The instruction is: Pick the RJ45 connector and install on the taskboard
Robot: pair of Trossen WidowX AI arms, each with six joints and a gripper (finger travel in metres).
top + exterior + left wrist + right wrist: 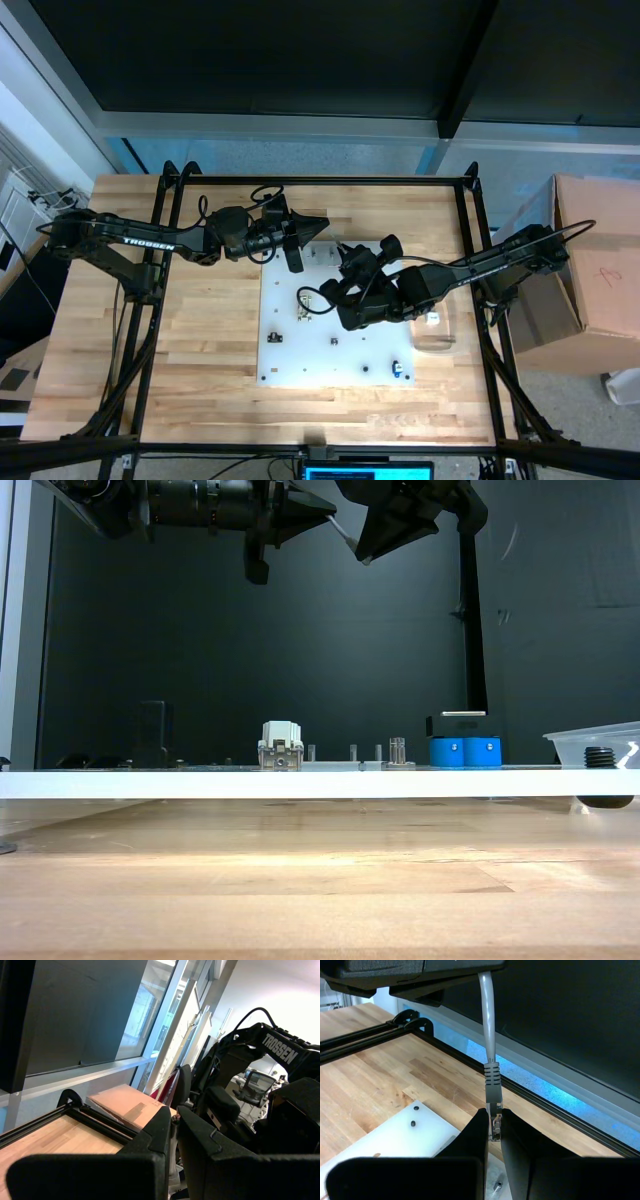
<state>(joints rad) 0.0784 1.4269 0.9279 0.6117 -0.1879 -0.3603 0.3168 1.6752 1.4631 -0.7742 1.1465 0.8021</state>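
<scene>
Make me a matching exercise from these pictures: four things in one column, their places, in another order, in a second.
1 RJ45 connector
2 left tool
3 blue blocks
4 clear tray

A right of the white board
B held in the right tool, above the board
C on the board, near right corner
D above the board's far edge, shut on the grey cable

Pairs: 1-B, 2-D, 3-C, 4-A

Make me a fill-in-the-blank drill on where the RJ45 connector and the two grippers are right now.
The RJ45 connector is pinched between the fingers of the ____ gripper. Its grey cable runs up into the ____ gripper, which is shut on it. In the low view, both grippers hang ____ the white taskboard, not touching it.
Missing words: right; left; above.
</scene>
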